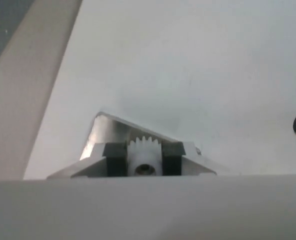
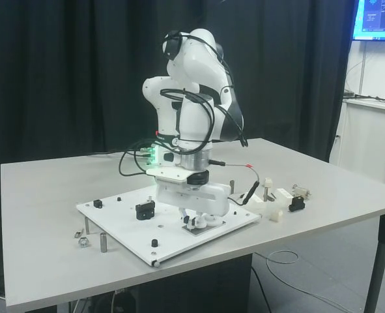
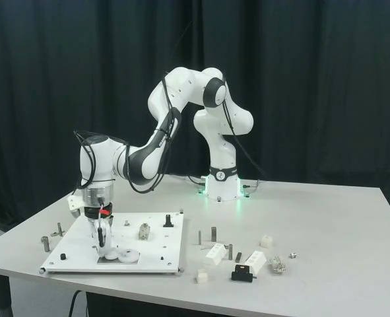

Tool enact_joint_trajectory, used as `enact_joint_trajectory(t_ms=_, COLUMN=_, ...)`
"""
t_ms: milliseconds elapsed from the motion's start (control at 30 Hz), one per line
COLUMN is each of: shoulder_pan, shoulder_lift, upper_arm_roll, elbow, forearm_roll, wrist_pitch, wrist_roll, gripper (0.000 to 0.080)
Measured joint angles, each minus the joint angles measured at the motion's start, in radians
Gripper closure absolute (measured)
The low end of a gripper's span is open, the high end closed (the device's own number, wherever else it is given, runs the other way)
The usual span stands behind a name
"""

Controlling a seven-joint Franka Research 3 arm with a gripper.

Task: Remove small gear.

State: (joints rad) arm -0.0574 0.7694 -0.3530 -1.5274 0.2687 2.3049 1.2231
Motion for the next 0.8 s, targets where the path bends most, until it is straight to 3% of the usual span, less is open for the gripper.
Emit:
enact_joint_trajectory(t_ms=300, shoulder_pan=0.0, shoulder_lift=-0.003, upper_arm_roll=-0.001, elbow=0.008, forearm_roll=-0.007, wrist_pitch=-0.015, wrist_roll=-0.013, gripper=0.0665)
enact_joint_trajectory(t_ms=800, shoulder_pan=0.001, shoulder_lift=-0.034, upper_arm_roll=-0.011, elbow=0.049, forearm_roll=-0.033, wrist_pitch=-0.112, wrist_roll=-0.135, gripper=0.0665)
